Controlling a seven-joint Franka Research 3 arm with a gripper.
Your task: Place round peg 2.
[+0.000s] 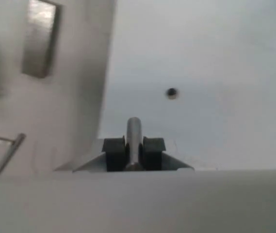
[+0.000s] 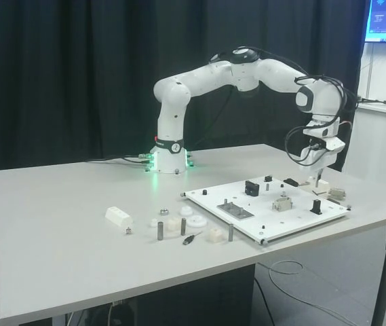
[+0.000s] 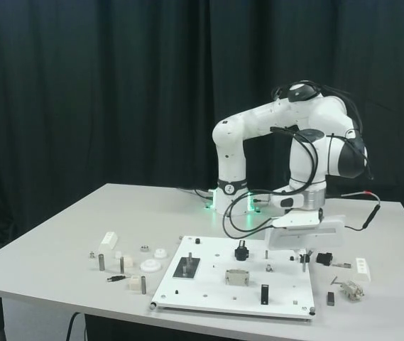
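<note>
My gripper (image 1: 133, 149) is shut on a grey metal round peg (image 1: 133, 136), which stands out past the black finger pads (image 1: 112, 148). Beyond the peg's tip, and a little to one side of it, a small dark hole (image 1: 171, 93) shows in the white board (image 1: 205, 53). In the first room view the gripper (image 2: 314, 175) hangs just above the board's (image 2: 267, 216) far right corner. The second room view shows the gripper (image 3: 305, 256) low over the board's (image 3: 216, 288) right part, with the peg (image 3: 304, 261) pointing down.
The board carries a black block (image 2: 252, 187), a grey plate with posts (image 2: 234, 210) and a black upright piece (image 2: 316, 206). Loose white gears, a white block (image 2: 118, 216) and grey pegs (image 2: 160, 229) lie on the table left of the board. More small parts (image 3: 348, 287) lie right of it.
</note>
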